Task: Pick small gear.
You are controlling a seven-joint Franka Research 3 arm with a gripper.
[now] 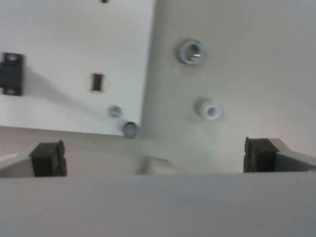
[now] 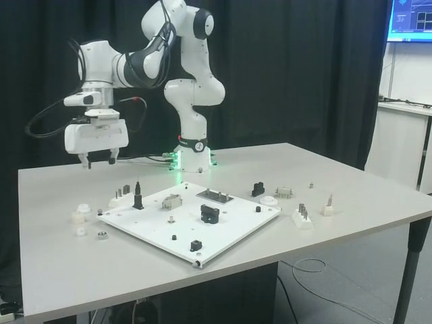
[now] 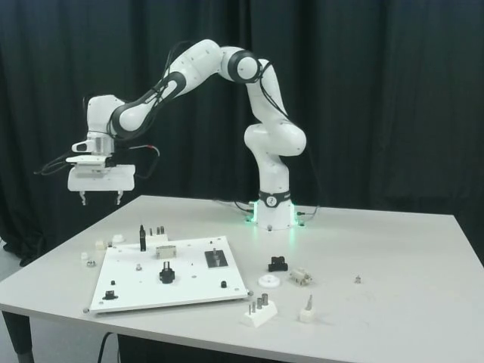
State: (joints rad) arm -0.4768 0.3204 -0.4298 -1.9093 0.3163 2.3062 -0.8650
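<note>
The small gear (image 1: 210,109) is a little white ring lying flat on the grey table, just off the white board's left edge (image 1: 146,74). It shows in the first room view (image 2: 79,231) and the second room view (image 3: 85,257) too. A metal nut (image 1: 191,52) lies close beside it (image 2: 102,235). My gripper (image 1: 153,157) hangs high above this end of the table (image 2: 98,163) (image 3: 100,201). It is open, with its black fingertips (image 1: 47,158) wide apart and nothing between them.
The white board (image 2: 229,226) carries several black and metal parts, among them a tall black peg (image 2: 138,194). A bigger white gear (image 2: 82,209) and a white block (image 3: 100,244) lie near the small gear. To the right of the board are another white gear (image 2: 268,200) and small fixtures (image 2: 302,216).
</note>
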